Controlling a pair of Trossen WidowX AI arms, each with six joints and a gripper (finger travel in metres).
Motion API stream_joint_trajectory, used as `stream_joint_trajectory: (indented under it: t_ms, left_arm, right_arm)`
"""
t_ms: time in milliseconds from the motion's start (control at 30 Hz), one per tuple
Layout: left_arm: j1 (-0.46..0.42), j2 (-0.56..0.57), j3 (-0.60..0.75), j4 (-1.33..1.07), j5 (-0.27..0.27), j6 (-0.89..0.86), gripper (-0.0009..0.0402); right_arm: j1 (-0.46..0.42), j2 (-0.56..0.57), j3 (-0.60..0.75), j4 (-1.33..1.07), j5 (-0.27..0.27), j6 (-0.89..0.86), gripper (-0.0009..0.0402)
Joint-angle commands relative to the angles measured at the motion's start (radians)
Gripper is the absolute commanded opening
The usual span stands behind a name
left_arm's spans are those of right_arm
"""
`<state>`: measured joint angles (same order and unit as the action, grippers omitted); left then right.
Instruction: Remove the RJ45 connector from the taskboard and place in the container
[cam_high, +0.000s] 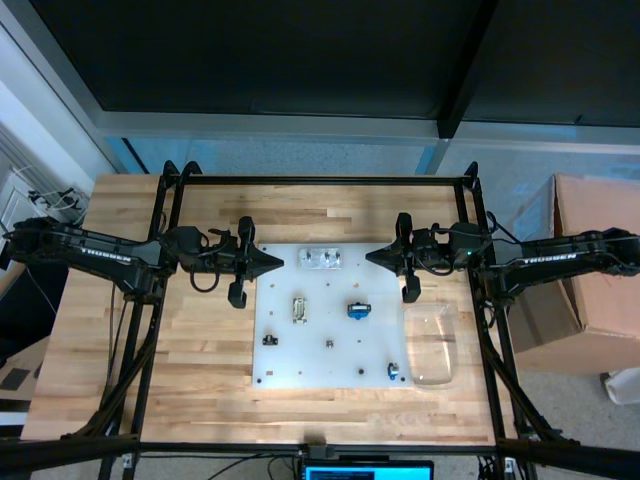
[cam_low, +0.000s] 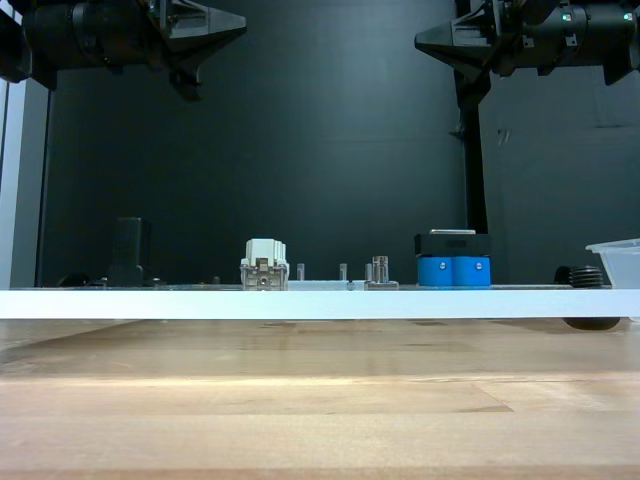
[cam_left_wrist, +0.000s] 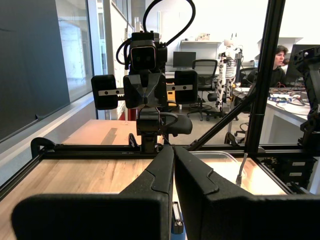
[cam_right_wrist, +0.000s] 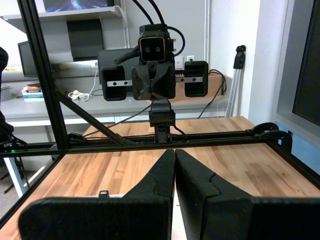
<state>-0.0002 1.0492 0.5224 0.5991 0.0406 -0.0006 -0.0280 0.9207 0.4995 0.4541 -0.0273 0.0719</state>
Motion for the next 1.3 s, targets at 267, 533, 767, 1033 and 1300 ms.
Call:
stream_joint_trajectory:
  t_ms: [267,533,767,1033,1300]
  left_arm:
    - [0.0,0.0,0.0,0.0,0.0,0.0,0.0]
    - [0.0,0.0,0.0,0.0,0.0,0.0,0.0]
    - [0.0,0.0,0.0,0.0,0.0,0.0,0.0]
    - [0.0,0.0,0.0,0.0,0.0,0.0,0.0]
    - [0.0,0.0,0.0,0.0,0.0,0.0,0.0]
  right_arm:
    - [0.0,0.0,0.0,0.0,0.0,0.0,0.0]
    - [0.002,0.0,0.0,-0.001,0.001,0.007,0.0]
    - [0.024,0.0,0.103,-0.27,0.008,0.02,0.0]
    - [0.155,0.029,0.286,-0.75,0.064,0.021,0.0]
    - [0.306,0.072,0.423,-1.054,0.111,0.082,0.0]
